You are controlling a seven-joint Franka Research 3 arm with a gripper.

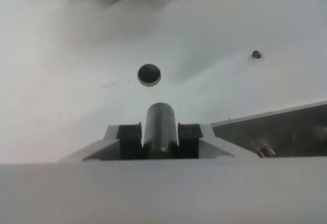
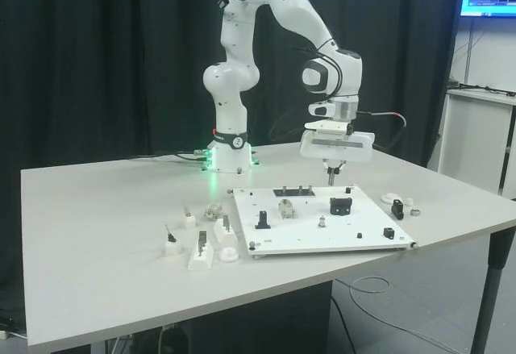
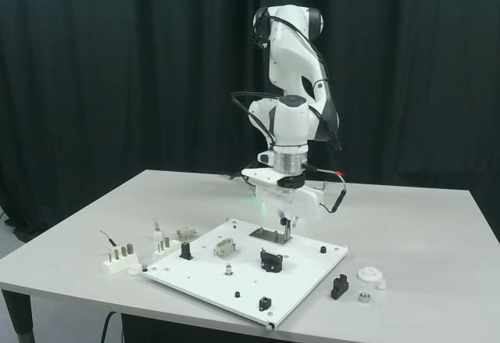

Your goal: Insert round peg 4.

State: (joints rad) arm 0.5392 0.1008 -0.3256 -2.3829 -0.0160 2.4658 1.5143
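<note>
Peg (image 1: 159, 124): clamped upright between the two black fingers (image 1: 130, 138) of the gripper (image 1: 159, 141), tip pointing down at the white board (image 2: 318, 217), not yet in its hole (image 1: 149, 74).

Largest to smallest:

Grey table (image 2: 97, 209): carries the board and loose parts; no part in this step beyond staying put.

White arm (image 2: 266, 15): bent over the far half of the board, wrist pointing straight down. Worth keeping that way, so that the peg goes in square and not leaning.

Board: flat, with a grey metal plate (image 1: 276, 132) just beside the gripper and a black bracket (image 2: 341, 205) nearer the front edge. Good to steer wide of both while shifting sideways.

Gripper: closed on the peg, holding it by the upper part, lower end free. Firm hold wanted, no slip on contact.

Peg: hanging close above the board, near the hole but seemingly off to one side of it in the wrist view.

Hole: round, dark, with a pale rim, well apart from a small black screw (image 1: 256, 54).

Doing it well, as a judgement: first slide sideways until the peg tip sits directly over the hole, then lower slowly and straight. On feeling resistance, stop and nudge gently instead of pushing harder, since a snug round fit jams easily when tilted. Release only once seated.
</note>
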